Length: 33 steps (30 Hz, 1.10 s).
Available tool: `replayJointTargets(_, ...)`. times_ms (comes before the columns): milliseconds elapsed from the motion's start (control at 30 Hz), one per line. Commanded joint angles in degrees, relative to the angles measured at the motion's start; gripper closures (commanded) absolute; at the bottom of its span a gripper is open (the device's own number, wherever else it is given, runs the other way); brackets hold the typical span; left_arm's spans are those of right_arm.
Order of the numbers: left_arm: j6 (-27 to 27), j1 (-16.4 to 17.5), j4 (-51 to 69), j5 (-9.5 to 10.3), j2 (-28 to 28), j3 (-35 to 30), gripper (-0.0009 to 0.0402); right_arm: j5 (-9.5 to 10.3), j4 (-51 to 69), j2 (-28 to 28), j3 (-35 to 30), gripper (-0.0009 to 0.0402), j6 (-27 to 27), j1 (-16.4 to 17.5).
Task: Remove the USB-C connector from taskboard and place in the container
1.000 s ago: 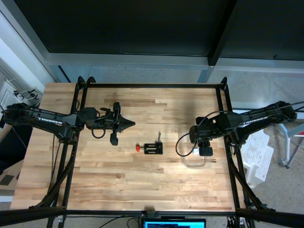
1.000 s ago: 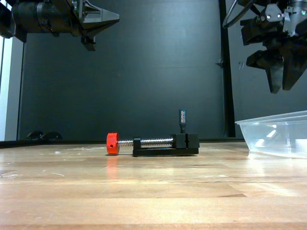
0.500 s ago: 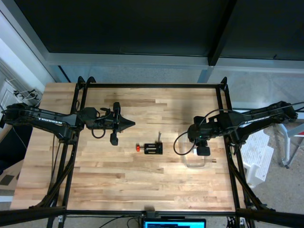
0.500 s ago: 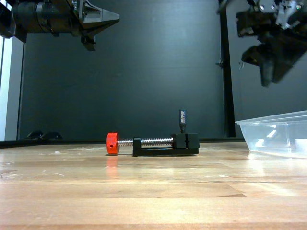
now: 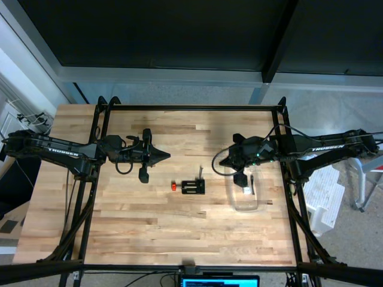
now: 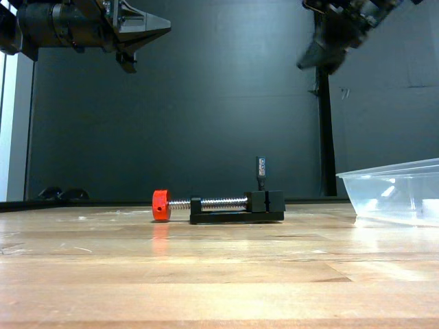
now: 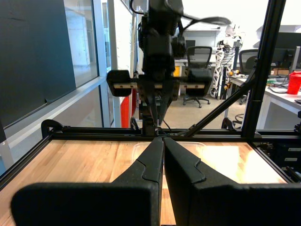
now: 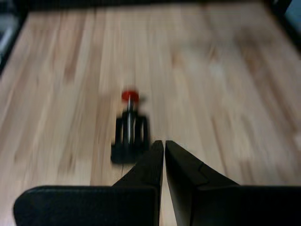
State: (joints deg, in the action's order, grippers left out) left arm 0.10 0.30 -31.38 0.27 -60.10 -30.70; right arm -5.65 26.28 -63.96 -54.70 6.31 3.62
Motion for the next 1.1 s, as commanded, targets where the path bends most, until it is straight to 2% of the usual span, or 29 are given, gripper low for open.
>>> replayJointTargets(33, 0.02, 0.02, 0.0, -0.02, 0.0, 0.0, 0.0393, 2.05, -5.68, -0.04, 0.55, 0.0394, -1.44, -1.88)
replayJointTargets(400, 0.02, 0.02, 0.0, -0.02, -0.02, 0.0, 0.0393, 2.99, -28.83, -0.44, 5.77, 0.0393, -5.75, -3.43)
replayJointTargets(500, 0.02, 0.0, 0.0, -0.02, 0.0, 0.0, 0.0393, 5.9, -33.29, -0.44, 6.99, 0.0393, -5.38, -4.7)
replayJointTargets(533, 0.02, 0.0, 0.0, -0.02, -0.02, 0.0, 0.0393, 6.14, -34.25, -0.44, 7.34, 0.0393, -5.31, -4.96)
replayJointTargets(867, 0.02, 0.0, 0.0, -0.02, 0.0, 0.0, 0.0393, 6.23, -45.16, -0.42, 11.65, 0.0393, -5.49, -5.62)
replayJointTargets(1100, 0.02, 0.02, 0.0, -0.02, 0.0, 0.0, 0.0393, 6.16, -50.01, -0.42, 14.67, 0.0393, -3.74, -5.62)
